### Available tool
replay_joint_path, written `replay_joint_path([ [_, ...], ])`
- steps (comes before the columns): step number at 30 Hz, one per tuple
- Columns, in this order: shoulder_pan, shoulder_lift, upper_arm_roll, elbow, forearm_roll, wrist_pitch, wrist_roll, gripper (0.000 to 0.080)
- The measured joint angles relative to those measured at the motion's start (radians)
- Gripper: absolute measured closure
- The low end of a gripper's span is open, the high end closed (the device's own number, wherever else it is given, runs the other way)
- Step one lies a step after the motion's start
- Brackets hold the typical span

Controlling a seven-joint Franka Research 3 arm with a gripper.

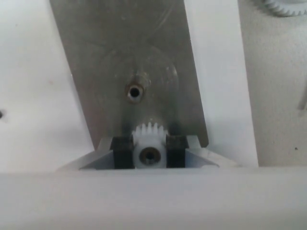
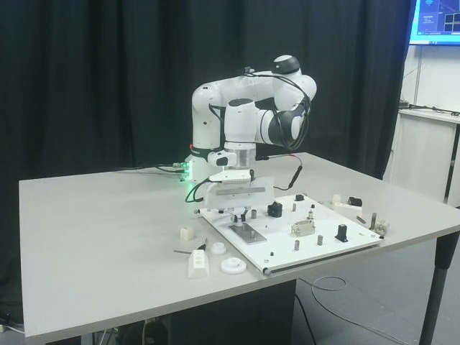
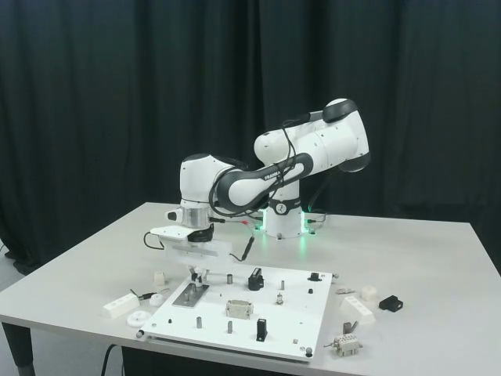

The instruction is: Remove small gear.

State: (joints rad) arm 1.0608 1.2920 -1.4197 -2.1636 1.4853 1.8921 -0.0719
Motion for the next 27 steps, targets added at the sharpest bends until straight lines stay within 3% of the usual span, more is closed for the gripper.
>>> replay_joint_path([
  [27,0.001,0.000,-0.001,0.000,0.000,0.001,0.083,0.0666],
])
